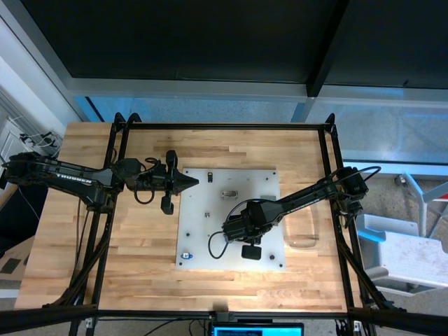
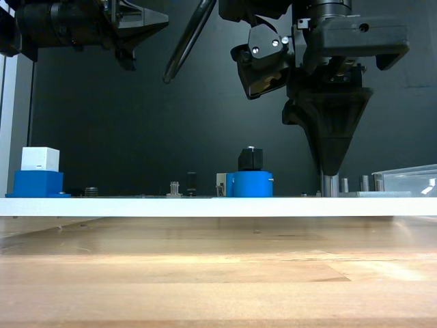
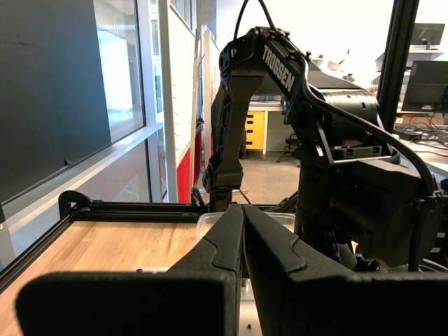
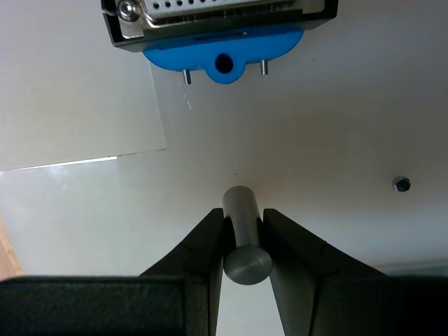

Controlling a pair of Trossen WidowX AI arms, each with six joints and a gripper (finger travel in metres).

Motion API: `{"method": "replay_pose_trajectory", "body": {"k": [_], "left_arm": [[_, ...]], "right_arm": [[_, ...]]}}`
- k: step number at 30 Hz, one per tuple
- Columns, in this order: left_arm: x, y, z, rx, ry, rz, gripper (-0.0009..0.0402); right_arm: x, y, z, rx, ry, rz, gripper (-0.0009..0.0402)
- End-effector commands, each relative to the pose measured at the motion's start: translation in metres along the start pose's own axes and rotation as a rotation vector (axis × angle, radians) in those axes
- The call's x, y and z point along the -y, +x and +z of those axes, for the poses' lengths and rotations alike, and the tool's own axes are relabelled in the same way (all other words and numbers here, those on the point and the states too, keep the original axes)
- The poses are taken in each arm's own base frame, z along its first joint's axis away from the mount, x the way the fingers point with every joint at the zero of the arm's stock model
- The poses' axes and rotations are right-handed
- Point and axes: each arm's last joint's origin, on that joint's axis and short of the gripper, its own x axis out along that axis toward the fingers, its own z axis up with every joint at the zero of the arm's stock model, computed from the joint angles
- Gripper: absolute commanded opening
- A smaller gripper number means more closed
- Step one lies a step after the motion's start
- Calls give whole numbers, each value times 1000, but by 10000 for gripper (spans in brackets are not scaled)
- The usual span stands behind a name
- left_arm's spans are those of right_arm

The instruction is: Pick the 16mm cylinder and place it in the taskboard

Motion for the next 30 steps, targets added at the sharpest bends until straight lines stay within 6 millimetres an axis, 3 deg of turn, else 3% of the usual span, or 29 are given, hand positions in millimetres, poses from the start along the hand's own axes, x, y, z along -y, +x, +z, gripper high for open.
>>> {"method": "replay_pose_trajectory", "body": {"k": [1, 24, 30], "left_arm": [[0, 0, 0, 0, 0, 0, 0], [0, 0, 0, 0, 0, 0, 0], [0, 0, 0, 0, 0, 0, 0]], "right_arm": [[0, 2, -1, 2, 0, 2, 23], [1, 13, -3, 13, 9, 7, 23], [0, 13, -3, 13, 13, 8, 42]]}}
